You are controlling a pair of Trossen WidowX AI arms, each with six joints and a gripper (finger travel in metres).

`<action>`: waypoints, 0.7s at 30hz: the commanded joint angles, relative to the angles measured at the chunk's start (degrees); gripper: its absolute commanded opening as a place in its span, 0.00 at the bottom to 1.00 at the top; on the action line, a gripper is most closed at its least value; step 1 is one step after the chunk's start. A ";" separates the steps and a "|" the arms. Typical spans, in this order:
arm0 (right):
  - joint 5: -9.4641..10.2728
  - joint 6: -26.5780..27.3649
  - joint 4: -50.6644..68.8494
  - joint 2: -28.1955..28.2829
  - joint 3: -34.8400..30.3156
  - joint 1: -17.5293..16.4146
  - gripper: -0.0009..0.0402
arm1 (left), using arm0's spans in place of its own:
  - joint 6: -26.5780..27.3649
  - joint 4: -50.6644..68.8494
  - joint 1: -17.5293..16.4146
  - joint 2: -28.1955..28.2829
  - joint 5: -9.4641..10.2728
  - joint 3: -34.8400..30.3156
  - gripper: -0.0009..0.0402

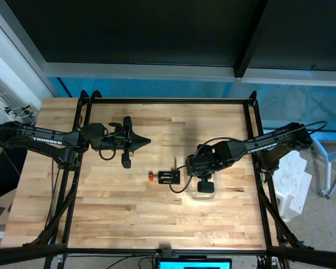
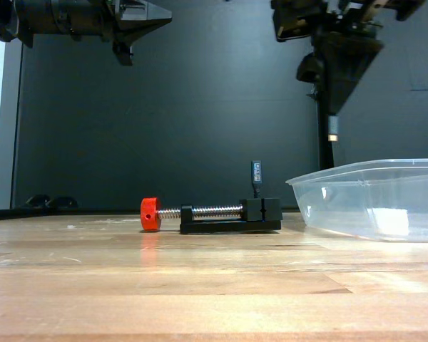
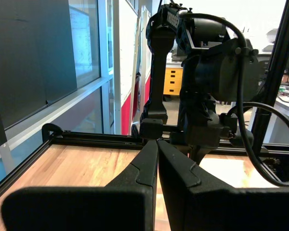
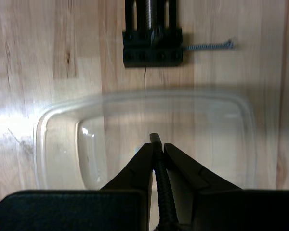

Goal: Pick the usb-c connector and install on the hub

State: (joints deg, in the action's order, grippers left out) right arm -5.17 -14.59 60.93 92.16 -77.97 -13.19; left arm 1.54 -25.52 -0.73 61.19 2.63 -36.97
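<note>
The hub is a small black block with an orange-red end and a thin dark stem standing up from it; it lies mid-table and also shows in the right wrist view. My right gripper is shut on the usb-c connector, a small dark plug on a braided cable. The connector hangs high above the clear tray, right of the hub. My left gripper hovers shut and empty at the table's left, fingertips pressed together.
The clear plastic tray sits just right of the hub, under the right gripper. A black frame borders the wooden table. The right arm's cable loops beside the hub.
</note>
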 commanded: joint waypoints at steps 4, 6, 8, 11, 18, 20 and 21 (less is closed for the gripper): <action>0.04 2.54 0.15 3.74 -4.81 0.92 0.02 | 0.00 -0.02 -0.02 0.02 -0.02 0.00 0.02; 0.09 3.32 0.22 4.90 -6.25 1.01 0.02 | 0.00 -0.02 -0.02 0.02 -0.02 0.00 0.02; 0.17 4.24 0.37 6.01 -7.63 1.11 0.02 | 0.00 -0.02 -0.02 0.02 -0.02 0.00 0.02; 0.17 5.57 0.57 7.65 -9.38 1.31 0.02 | 0.00 -0.02 -0.02 0.02 0.00 0.00 0.02; 0.22 7.58 2.38 11.76 -14.49 1.62 0.02 | 0.00 -0.02 -0.02 0.02 -0.02 0.00 0.02; 0.20 8.46 3.39 13.31 -16.41 1.70 0.02 | 0.00 -0.02 -0.02 0.02 -0.02 0.00 0.02; 0.22 9.03 3.80 13.90 -17.31 1.70 0.02 | 0.00 -0.02 0.00 0.02 -0.02 0.00 0.02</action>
State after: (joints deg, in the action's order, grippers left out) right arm -4.95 -6.15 64.16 105.27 -94.17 -11.51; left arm 1.56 -25.52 -0.73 61.19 2.63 -36.97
